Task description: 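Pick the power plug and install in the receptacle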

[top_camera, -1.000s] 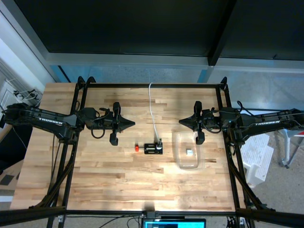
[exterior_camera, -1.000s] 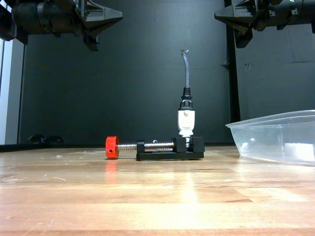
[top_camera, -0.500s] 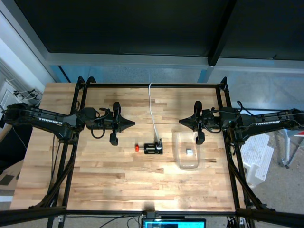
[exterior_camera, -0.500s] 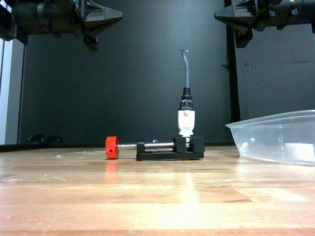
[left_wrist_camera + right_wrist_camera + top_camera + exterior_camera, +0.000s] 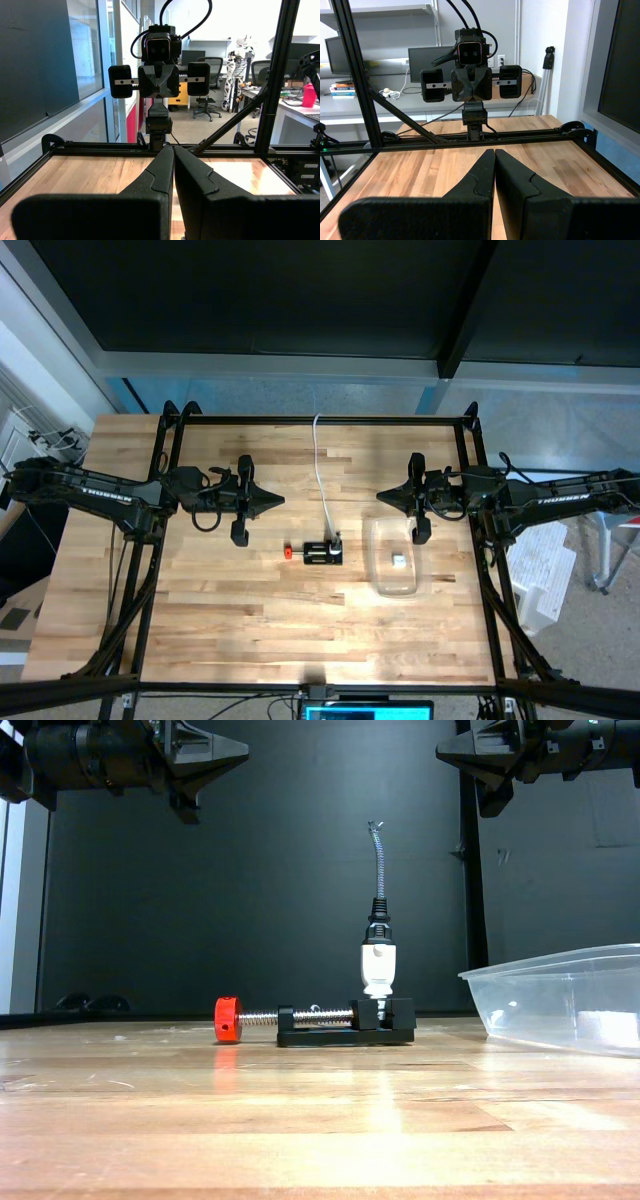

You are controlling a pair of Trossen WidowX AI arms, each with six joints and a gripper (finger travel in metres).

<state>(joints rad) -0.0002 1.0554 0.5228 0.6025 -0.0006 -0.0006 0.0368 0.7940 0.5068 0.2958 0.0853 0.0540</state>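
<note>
Fingers (image 5: 161, 175) of the left gripper (image 5: 173, 149) are pressed together with nothing between them, and the fingers (image 5: 482, 177) of the right gripper (image 5: 494, 152) are pressed together the same way, also empty. Both grippers hang high above the desk (image 5: 230, 610), pointing inward at each other across the middle, the left gripper over the left half and the right gripper over the right half; each wrist view looks straight across at the other arm. Between them and well below, a small black vise (image 5: 345, 1023) sits on the desk with its orange-red knob (image 5: 228, 1019) sticking out to the left. The white receptacle (image 5: 378, 965) stands upright in the vise's right end, and the power plug (image 5: 378, 932) — a small black body — stands directly on top of it, touching and in line with it; how deep it goes in cannot be told. A pale cable (image 5: 379, 860) rises from the black body, and from above it shows as a white line running toward the desk's far edge. Just right of the vise lies a clear plastic tray (image 5: 378, 580) holding a small white cube (image 5: 398, 560) — the right gripper hangs above the tray's far end, apart from it.
</note>
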